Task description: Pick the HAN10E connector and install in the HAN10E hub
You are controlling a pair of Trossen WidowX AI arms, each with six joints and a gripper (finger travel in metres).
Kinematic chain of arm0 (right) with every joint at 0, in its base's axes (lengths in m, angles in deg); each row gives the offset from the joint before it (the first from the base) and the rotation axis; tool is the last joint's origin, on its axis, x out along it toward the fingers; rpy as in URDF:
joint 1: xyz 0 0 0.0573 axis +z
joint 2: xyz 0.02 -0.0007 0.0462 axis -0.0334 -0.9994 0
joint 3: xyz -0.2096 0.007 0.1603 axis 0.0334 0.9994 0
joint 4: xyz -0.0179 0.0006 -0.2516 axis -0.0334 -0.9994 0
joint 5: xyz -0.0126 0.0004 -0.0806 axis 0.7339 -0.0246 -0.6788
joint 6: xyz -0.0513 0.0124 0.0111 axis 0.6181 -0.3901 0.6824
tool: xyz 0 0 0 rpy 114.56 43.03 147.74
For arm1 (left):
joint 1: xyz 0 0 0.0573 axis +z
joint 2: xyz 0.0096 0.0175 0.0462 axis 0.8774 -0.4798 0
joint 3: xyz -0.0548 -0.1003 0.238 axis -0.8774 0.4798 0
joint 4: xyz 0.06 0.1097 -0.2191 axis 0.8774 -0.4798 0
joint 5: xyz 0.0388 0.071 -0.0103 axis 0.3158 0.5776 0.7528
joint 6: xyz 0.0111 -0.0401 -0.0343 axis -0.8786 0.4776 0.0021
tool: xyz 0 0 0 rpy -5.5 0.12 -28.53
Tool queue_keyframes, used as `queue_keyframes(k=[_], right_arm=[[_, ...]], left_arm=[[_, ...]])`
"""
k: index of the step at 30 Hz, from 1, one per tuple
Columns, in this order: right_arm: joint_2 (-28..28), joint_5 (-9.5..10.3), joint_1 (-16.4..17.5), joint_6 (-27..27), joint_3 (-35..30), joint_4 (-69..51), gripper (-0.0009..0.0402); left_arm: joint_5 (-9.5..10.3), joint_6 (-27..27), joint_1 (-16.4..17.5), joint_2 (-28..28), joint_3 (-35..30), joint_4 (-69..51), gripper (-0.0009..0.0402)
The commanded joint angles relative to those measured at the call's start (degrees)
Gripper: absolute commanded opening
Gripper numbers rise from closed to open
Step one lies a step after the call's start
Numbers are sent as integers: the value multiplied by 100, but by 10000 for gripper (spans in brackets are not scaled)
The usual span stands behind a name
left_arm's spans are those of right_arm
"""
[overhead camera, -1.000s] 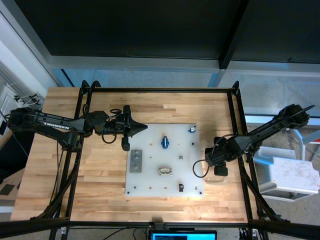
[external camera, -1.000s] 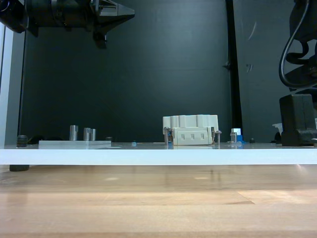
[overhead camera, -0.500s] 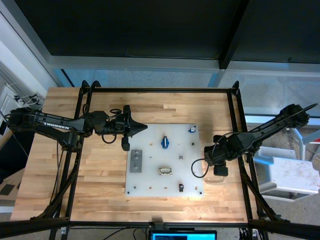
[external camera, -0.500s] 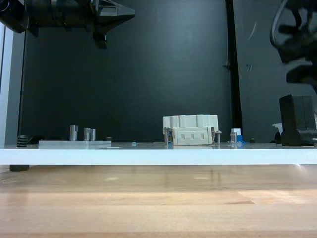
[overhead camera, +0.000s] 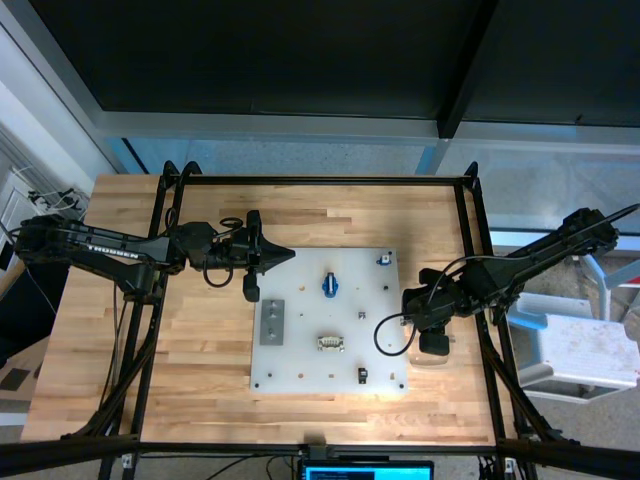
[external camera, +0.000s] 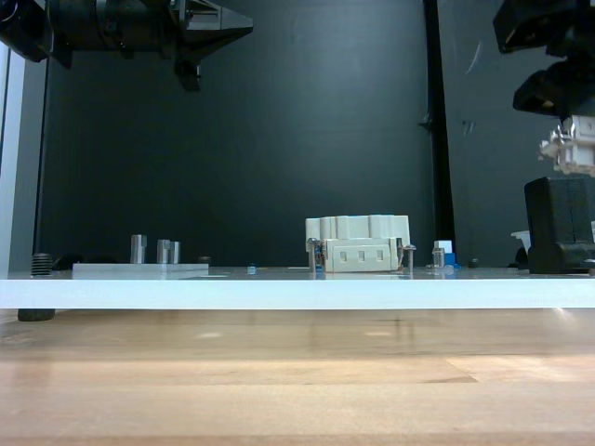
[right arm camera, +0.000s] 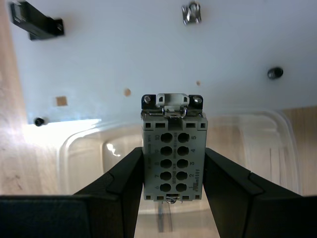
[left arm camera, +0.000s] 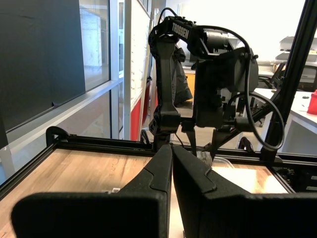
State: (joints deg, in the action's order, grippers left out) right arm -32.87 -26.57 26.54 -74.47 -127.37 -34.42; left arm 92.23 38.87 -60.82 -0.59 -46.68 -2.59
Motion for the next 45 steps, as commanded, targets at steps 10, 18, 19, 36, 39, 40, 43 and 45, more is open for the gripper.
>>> queue_keyframes(k=[10,18,19,36,39,40,43,45], right_arm=[[-1099,2,-37,872,-1019,-92,51],[-1851,20,-96,1340,-1849,-446,51],[-1899,17,-122,1344,-1932,-461,51],[-2892,55,-533,1329,-3117,-549,51],[-3032,55,-560,1329,-3254,-566,51],[-3071,55,-570,1325,-3298,-562,51],[-3204,50,-605,1305,-3438,-553,51],[-3327,52,-629,1307,-3576,-560,51]], left_arm=[[0,-2,2,0,0,2,0],[0,0,0,0,0,2,0],[0,0,0,0,0,2,0],[0,0,0,0,0,2,0],[0,-2,2,0,0,2,0],[0,0,2,0,0,0,0],[0,0,0,0,0,2,0],[0,0,0,0,0,2,0]])
